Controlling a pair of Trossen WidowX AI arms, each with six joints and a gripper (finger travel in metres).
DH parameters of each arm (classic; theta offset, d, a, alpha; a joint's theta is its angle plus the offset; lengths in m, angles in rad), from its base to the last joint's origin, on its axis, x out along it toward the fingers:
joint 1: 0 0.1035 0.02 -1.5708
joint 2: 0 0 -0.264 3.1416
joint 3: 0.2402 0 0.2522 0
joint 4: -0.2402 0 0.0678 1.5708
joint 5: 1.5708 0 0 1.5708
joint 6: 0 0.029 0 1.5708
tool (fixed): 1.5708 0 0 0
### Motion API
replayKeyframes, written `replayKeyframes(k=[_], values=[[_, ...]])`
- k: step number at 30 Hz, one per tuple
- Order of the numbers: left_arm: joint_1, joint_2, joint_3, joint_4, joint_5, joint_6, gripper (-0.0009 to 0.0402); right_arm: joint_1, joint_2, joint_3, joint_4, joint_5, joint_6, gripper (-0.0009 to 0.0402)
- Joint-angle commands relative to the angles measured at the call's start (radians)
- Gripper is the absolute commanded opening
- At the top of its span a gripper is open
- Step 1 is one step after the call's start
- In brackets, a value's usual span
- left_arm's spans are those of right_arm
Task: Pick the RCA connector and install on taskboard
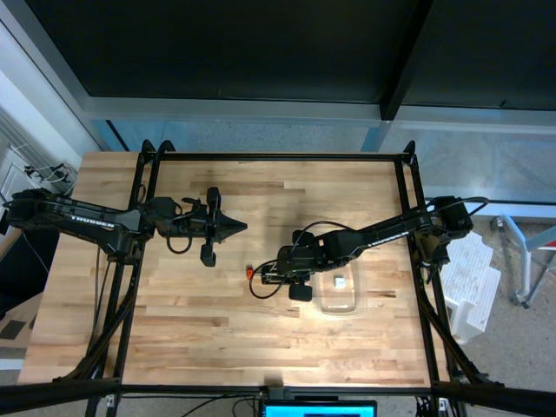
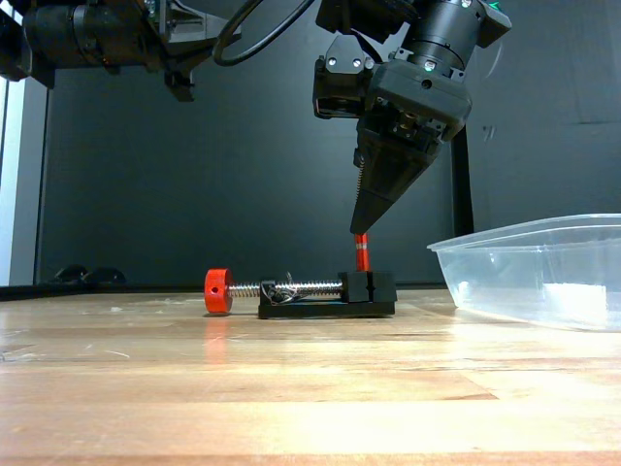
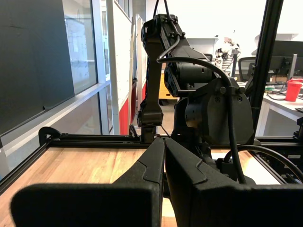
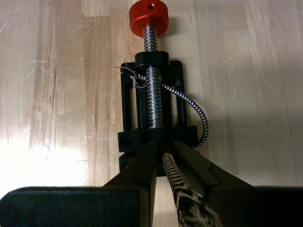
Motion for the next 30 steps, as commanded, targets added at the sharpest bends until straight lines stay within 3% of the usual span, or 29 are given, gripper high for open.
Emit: replayKeyframes(k=[1,22,30], values=[[0.0,0.0,0.0,0.0,0.0,0.0,0.0,0.0,-0.002,-0.001,-0.005,0.0,0.001,0.0023],[0.0,0.0,0.0,0.0,0.0,0.0,0.0,0.0,-0.064,0.01,-0.043,0.0,0.004,0.0156],[0.0,0.0,0.0,0.0,0.0,0.0,0.0,0.001,-0.091,0.05,-0.106,0.0,0.005,0.0184]])
